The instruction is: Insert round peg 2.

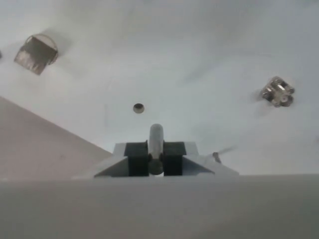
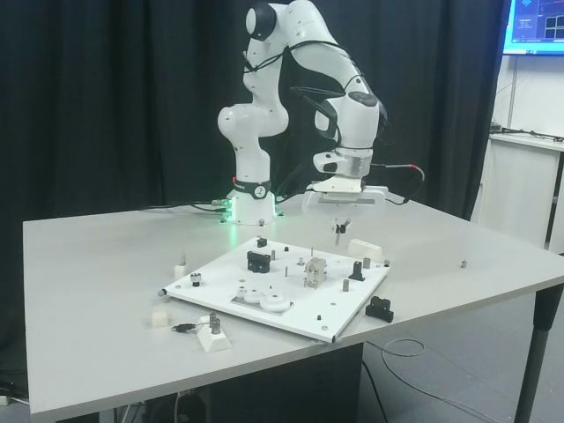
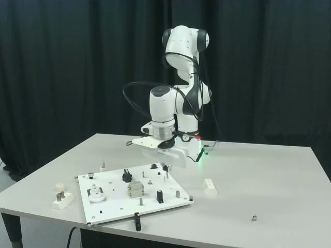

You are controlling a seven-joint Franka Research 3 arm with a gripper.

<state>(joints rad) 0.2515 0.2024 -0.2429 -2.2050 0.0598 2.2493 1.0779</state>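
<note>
Looking down past the fingertips in the wrist view, the gripper (image 1: 155, 158) pinches the round peg (image 1: 156, 144) between its black pads (image 1: 135, 158), the peg's grey shaft pointing toward the white board (image 1: 189, 59) beneath. On that board a small round hole (image 1: 138, 108) lies just ahead of the peg's tip, a square metal part (image 1: 35, 54) sits well off to one side, and a metal connector (image 1: 278, 92) well off to the other.

In the first room view the white arm (image 2: 304, 79) bends over the grey counter (image 2: 97, 264), holding the gripper (image 2: 339, 227) above the far edge of the board (image 2: 291, 313), apart from it. A white block (image 2: 364, 248) lies near that edge.

In the second room view the gripper (image 3: 165, 168) hangs over the board's (image 3: 116, 206) far corner, with the peg clear of the surface.
</note>
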